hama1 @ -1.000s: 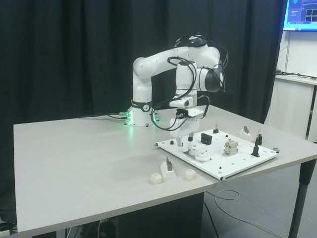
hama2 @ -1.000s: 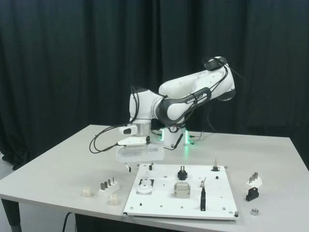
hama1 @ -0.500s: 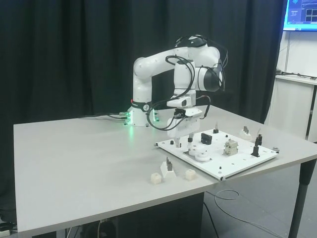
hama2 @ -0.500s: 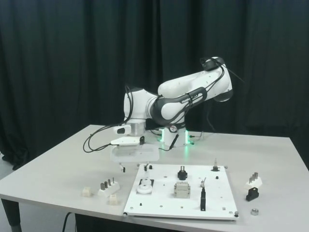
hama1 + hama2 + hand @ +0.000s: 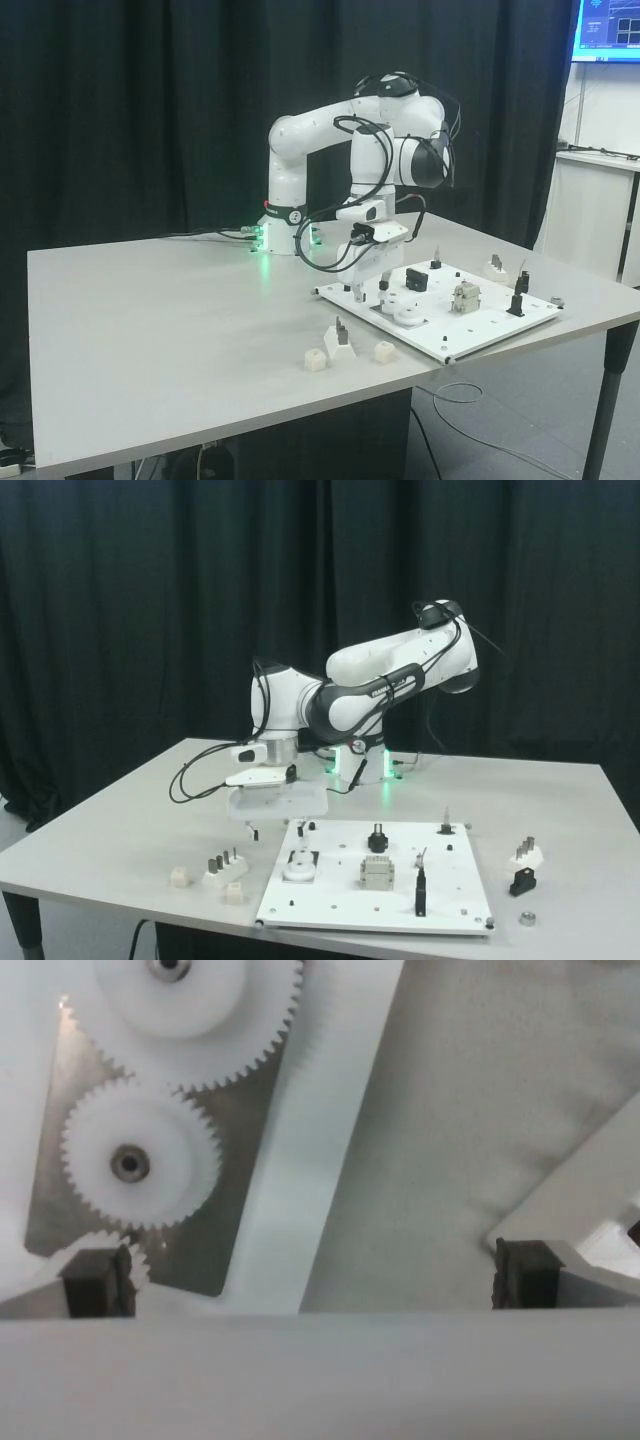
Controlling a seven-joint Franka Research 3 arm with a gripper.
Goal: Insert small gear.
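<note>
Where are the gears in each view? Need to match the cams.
Wrist view: the gears sit in a grey recess of the white board, close under the camera.
First room view: gears are on the board's end nearest the arm's base.
Second room view: gears are on the board's left part.
Shared landmark: the white board.

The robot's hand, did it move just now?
Yes. In the second room view the gripper has slid off the white board, out past its edge over the grey table. It also sits a little higher.
</note>
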